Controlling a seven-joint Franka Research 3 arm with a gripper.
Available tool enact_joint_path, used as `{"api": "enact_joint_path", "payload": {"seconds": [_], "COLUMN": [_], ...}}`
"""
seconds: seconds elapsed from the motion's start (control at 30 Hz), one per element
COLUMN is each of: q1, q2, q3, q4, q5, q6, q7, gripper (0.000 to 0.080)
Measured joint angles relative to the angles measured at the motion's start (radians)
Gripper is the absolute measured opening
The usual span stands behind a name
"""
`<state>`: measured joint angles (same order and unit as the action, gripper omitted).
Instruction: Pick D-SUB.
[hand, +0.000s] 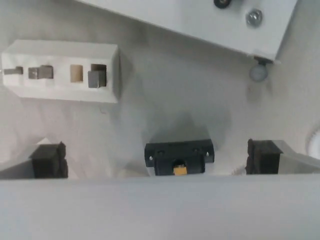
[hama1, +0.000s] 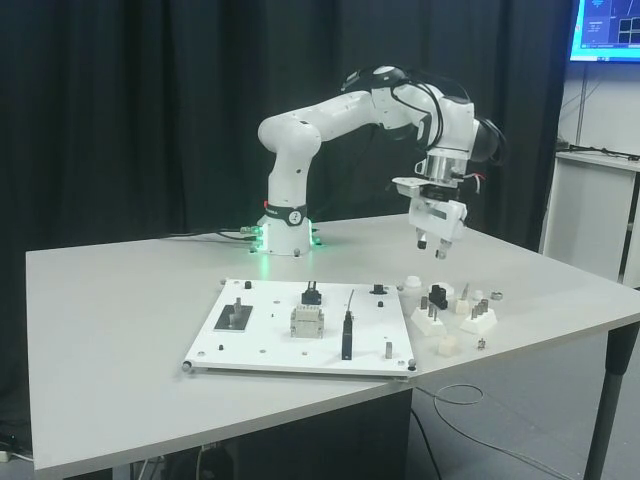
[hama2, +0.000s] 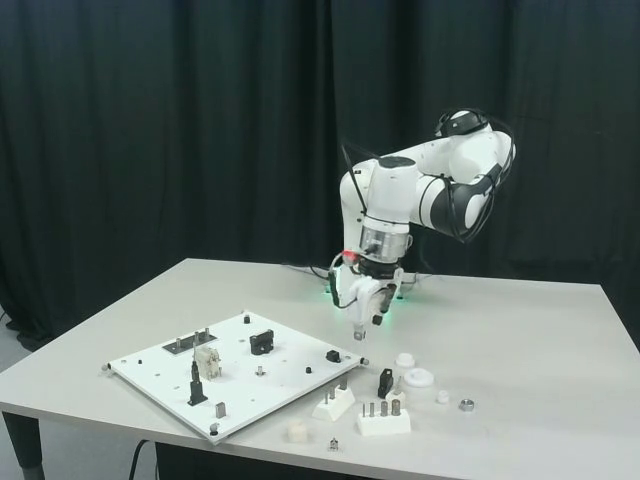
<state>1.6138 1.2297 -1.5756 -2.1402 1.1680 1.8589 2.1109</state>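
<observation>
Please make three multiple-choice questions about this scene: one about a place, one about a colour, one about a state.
1. Where does the black connector stand?
A. on the grey table, beside the white board
B. on the white board
C. in the gripper

2. What colour is the holder block with slots?
A. black
B. white
C. green

3. How is the gripper?
A. shut on the connector
B. shut and empty
C. open, above the connector

Answers: 1 A, it stands on the table off the board. 2 B, wrist view shows white. 3 C, fingers stand apart either side.

White square assembly board (hama1: 262, 340) on grey table (hama1: 120, 300); black rectangular D-SUB connector (hand: 179, 157); black curtain backdrop (hama2: 180, 120).
</observation>
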Motion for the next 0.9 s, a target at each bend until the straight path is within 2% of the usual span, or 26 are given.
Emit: {"api": "enact_joint_path", "payload": {"seconds": [0.37, 0.9], "q1": [-0.010, -0.028], "q2": [0.000, 0.000], "q3": [-0.004, 0.005], "q4": [0.023, 0.086], "q5": [0.004, 0.006], "q6": [-0.024, -0.065], "q7": [0.034, -0.339], "gripper": [0.0800, 0.0800]}}
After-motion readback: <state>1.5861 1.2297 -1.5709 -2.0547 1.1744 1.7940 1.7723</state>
